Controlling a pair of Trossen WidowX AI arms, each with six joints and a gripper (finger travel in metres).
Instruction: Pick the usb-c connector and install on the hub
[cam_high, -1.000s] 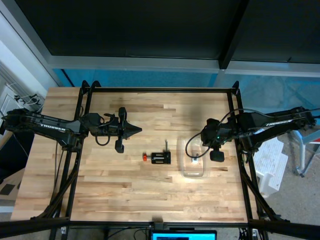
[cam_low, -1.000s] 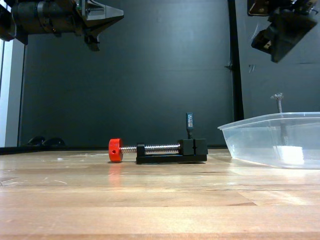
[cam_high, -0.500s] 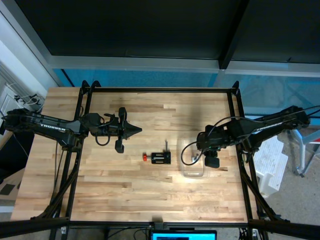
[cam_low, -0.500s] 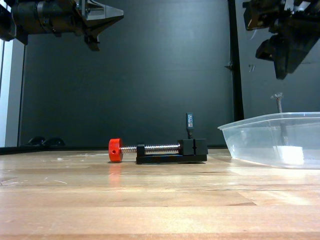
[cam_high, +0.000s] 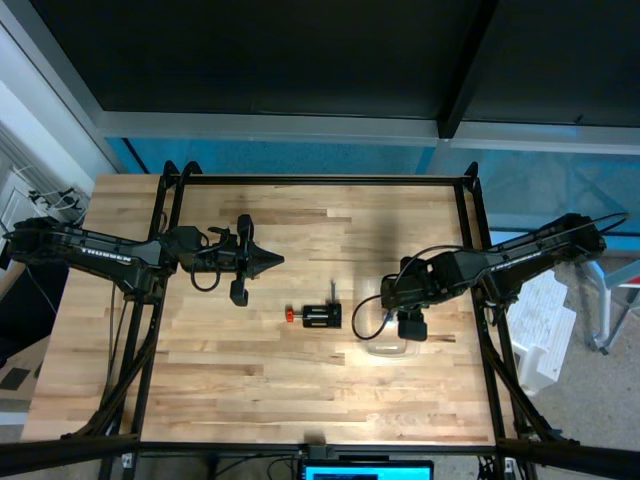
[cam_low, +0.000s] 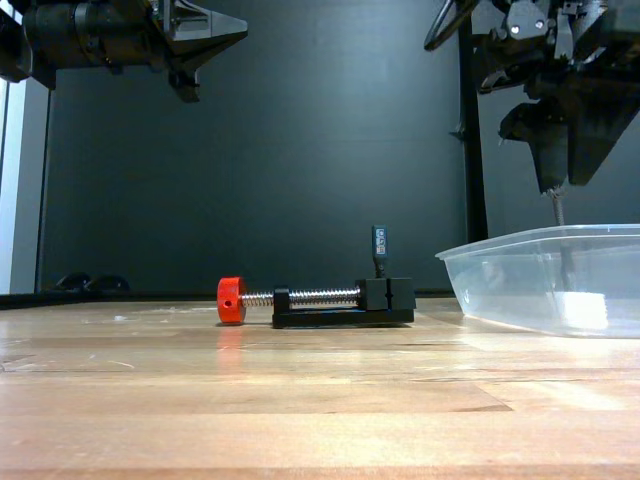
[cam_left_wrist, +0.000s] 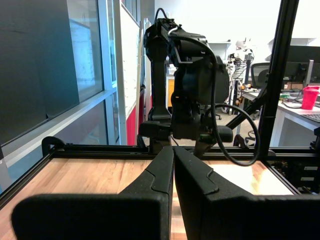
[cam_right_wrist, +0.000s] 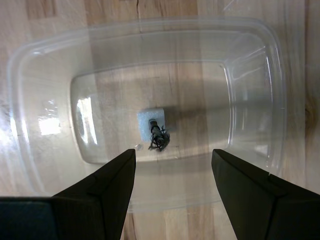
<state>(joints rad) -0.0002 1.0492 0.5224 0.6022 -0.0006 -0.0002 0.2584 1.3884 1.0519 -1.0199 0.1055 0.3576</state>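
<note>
Dial is set on the high view, centred on the vise (cam_high: 321, 316), with 12 o'clock toward the far edge of the tabletop (cam_high: 200, 390).

**Left tool** (cam_high: 278, 260): you have it at about 10 o'clock from the vise, well apart from it. The low view puts it high above the wood. Its fingers (cam_left_wrist: 160, 172) lie pressed together along their length, with no gap and nothing between them.

**Right tool** (cam_high: 388, 300): you have it at 3 o'clock from the vise, pointing down over the clear tub (cam_high: 386, 349). Its fingers (cam_right_wrist: 107, 192) stand wide apart and carry nothing. In the low view the tips hang above the tub's rim, right at the top of the usb-c connector (cam_low: 558, 215). Whether they touch it or stand just clear, I cannot tell.

**Connector:** it stands upright in a small pale foam block (cam_right_wrist: 149, 120) on the tub floor, clasped by neither tool. The right wrist view shows it between the two spread fingers. It has a dark body with a frayed tuft of wire at its free end. In the low view its thin stem rises past the tub's rim.

**Hub** (cam_low: 379, 245): this is the small dark piece clamped upright at the vise's 3 o'clock end. The red knob (cam_high: 289, 315) is at the 9 o'clock end. The vise lies flat on the tabletop, near the tub's 9 o'clock side, with a strip of bare wood between them.
</note>
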